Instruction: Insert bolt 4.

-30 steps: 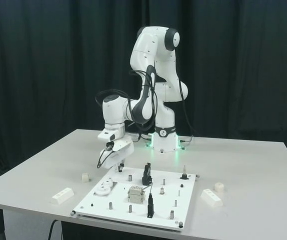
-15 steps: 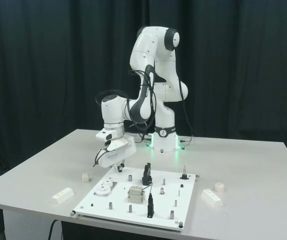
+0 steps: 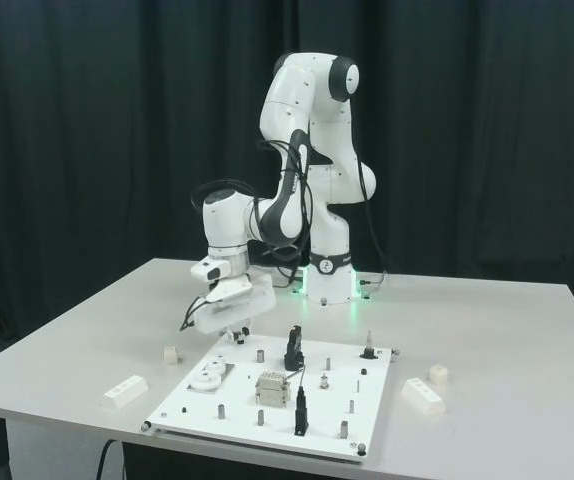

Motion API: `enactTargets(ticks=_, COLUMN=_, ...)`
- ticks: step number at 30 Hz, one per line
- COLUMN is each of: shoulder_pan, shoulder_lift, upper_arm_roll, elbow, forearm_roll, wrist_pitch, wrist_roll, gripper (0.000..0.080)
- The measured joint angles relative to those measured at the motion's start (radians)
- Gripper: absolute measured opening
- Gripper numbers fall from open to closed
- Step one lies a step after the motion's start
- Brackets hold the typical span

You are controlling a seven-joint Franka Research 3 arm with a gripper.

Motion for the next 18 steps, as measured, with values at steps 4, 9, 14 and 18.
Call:
enactTargets(ticks=4, shoulder_pan=0.0, shoulder_lift=0.0, upper_arm_roll=0.0, elbow=0.0, forearm_roll=0.0, wrist_pitch=0.0, wrist_roll=0.044, gripper=0.0237)
enactTargets(ticks=9, shoulder_pan=0.0, shoulder_lift=0.0, upper_arm_roll=0.0, elbow=0.0, forearm_roll=0.0, wrist_pitch=0.0, wrist_roll=0.106, gripper=0.0237)
enactTargets(ticks=14, shoulder_pan=0.0, shoulder_lift=0.0, upper_arm_roll=0.0, elbow=0.0, forearm_roll=0.0, wrist_pitch=0.0, wrist_roll=0.179, gripper=0.0237)
enactTargets(ticks=18, shoulder_pan=0.001, shoulder_lift=0.0, upper_arm_roll=0.0, elbow=0.0, forearm_roll=0.0, wrist_pitch=0.0, wrist_roll=0.239, gripper=0.0237)
